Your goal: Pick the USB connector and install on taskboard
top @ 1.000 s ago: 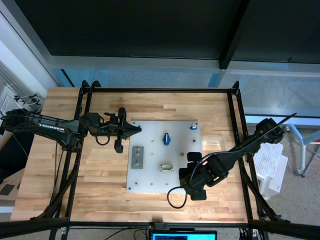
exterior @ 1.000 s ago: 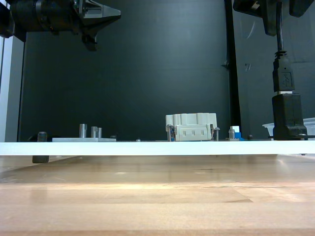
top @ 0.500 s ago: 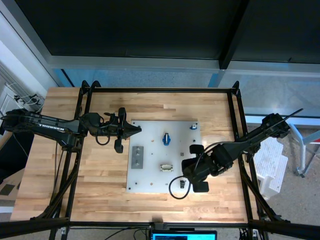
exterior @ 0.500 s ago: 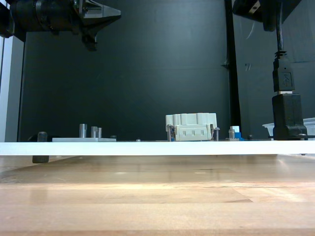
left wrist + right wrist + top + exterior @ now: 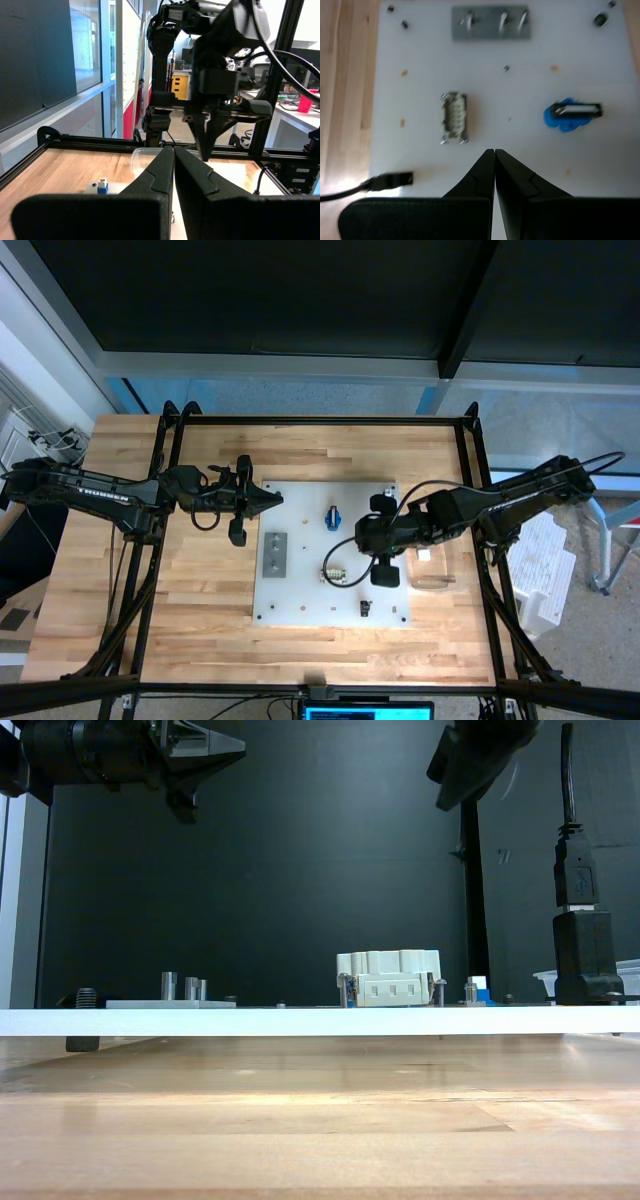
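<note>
the usb connector (image 5: 575, 875) stands at the near right corner of the taskboard (image 5: 300, 600), its long axis upright and square to the taskboard's face. its lower end sits in the black socket (image 5: 586, 960) there, and a cable (image 5: 567, 780) rises from its top. it looks seated, so i judge the install all but done. the right gripper (image 5: 494, 151) hovers high above the taskboard's right-middle part, beside the beige connector (image 5: 454, 119). its fingers are pressed together with nothing between them. from that gripper the connector lies toward the taskboard's near edge and well below, clearly apart from the fingertips, with no contact. the left gripper (image 5: 174, 150) hangs high just off the taskboard's left edge, its fingers likewise pressed together and empty. it is the far one: the whole width of the taskboard lies between it and the connector, so the right arm is much the nearer. the coming move turns on that offset. if a further push is wanted, the right gripper must travel toward the taskboard's near right corner and come down along the connector's upright axis. if the arm is to leave, it should go away from that corner, so that the cable above the connector is not caught. whether the plug is fully home in the socket cannot be told from here.
</note>
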You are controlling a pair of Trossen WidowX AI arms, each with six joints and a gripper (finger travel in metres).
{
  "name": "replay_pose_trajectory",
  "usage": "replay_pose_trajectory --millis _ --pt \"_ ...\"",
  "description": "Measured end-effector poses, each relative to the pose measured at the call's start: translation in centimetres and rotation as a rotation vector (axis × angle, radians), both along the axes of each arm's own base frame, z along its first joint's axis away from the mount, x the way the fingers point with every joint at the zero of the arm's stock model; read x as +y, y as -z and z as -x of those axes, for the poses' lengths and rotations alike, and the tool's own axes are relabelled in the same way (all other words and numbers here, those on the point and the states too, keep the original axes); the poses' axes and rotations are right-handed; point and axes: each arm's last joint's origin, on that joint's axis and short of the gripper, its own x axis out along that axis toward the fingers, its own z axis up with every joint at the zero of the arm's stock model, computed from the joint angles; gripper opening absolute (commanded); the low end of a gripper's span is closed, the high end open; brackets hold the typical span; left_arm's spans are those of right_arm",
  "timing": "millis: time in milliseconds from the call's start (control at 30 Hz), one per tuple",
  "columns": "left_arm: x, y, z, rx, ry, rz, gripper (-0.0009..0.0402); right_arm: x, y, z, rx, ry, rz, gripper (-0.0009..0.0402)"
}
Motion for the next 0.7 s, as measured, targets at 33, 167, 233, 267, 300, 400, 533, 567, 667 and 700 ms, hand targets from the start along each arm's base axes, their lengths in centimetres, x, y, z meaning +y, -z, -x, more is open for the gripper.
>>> replay_pose_trajectory --millis 33,167,233,267,300,400,533,567,667,700 --pt "0.0 0.0 0.0 0.000 0.000 0.000 0.0000 -0.3 0.1 0.1 -0.018 0.001 0.000 0.0000" --pt "0.0 0.0 0.0 0.000 0.000 0.000 0.0000 -1.9 0.0 0.3 -0.115 0.022 -0.006 0.0000" --pt "0.0 0.0 0.0 0.000 0.000 0.000 0.0000 -2.7 0.1 0.3 -0.178 0.038 -0.009 0.0000" --pt "0.0 0.0 0.0 0.000 0.000 0.000 0.0000 -3.1 0.1 0.4 -0.205 0.042 -0.004 0.0000" --pt "0.0 0.0 0.0 0.000 0.000 0.000 0.0000 -3.5 0.1 0.4 -0.237 0.043 -0.001 0.0000" --pt "0.0 0.0 0.0 0.000 0.000 0.000 0.0000 -4.8 0.0 0.9 -0.325 0.030 -0.009 0.0000" --pt "0.0 0.0 0.0 0.000 0.000 0.000 0.0000 -6.5 0.1 1.5 -0.443 0.022 -0.019 0.0000" --pt "0.0 0.0 0.0 0.000 0.000 0.000 0.0000 -6.9 0.2 1.6 -0.468 0.024 -0.016 0.0000" --pt "0.0 0.0 0.0 0.000 0.000 0.000 0.0000 -7.8 0.5 2.2 -0.539 0.021 -0.005 0.0000" --pt "0.0 0.0 0.0 0.000 0.000 0.000 0.0000 -8.0 0.5 2.4 -0.571 0.019 -0.006 0.0000"
